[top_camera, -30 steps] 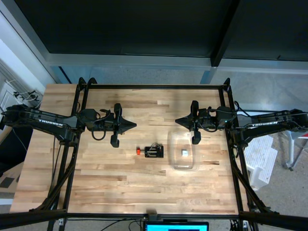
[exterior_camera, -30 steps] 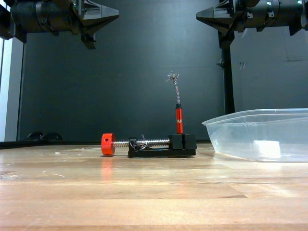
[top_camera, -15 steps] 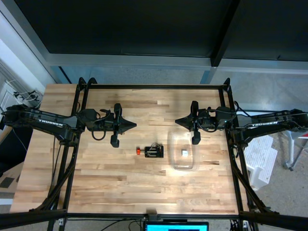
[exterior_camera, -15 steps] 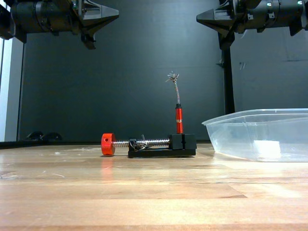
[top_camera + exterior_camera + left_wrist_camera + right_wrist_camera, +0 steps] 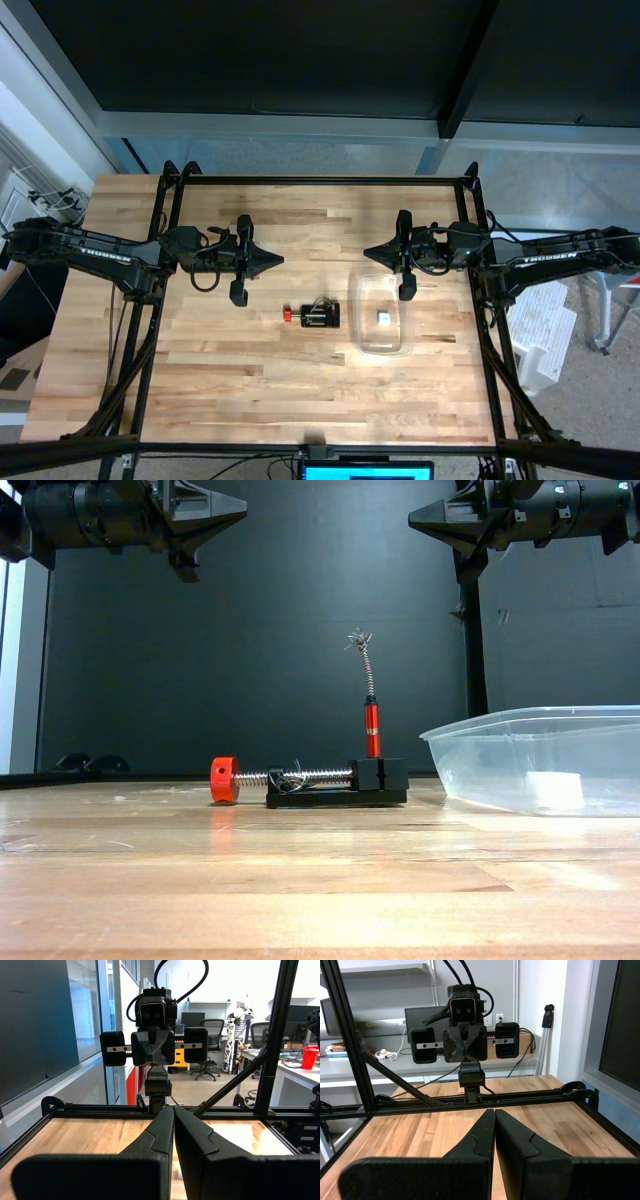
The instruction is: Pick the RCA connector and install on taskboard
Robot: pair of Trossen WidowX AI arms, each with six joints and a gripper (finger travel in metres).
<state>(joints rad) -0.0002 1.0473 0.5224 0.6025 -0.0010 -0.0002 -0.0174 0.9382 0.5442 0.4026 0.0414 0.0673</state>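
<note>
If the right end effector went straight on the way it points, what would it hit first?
The right end effector would likely meet the left end effector, facing it above the table; nothing between.

Wooden table (image 5: 250,385) gleams softly, tray (image 5: 452,752) is clear glossy plastic, taskboard (image 5: 380,776) spring (image 5: 318,776) shines metallic, left gripper (image 5: 280,260) and right gripper (image 5: 367,251) matt black

I am watching a clear plastic tray (image 5: 381,342) sitting on the wooden tabletop (image 5: 250,385). A black frame (image 5: 320,181) is running along the tabletop's edge beyond the tray. Nearer than the tray, a lit screen (image 5: 367,470) is glowing at the tabletop's edge. White papers (image 5: 540,335) are lying on the floor to the tray's right.
</note>
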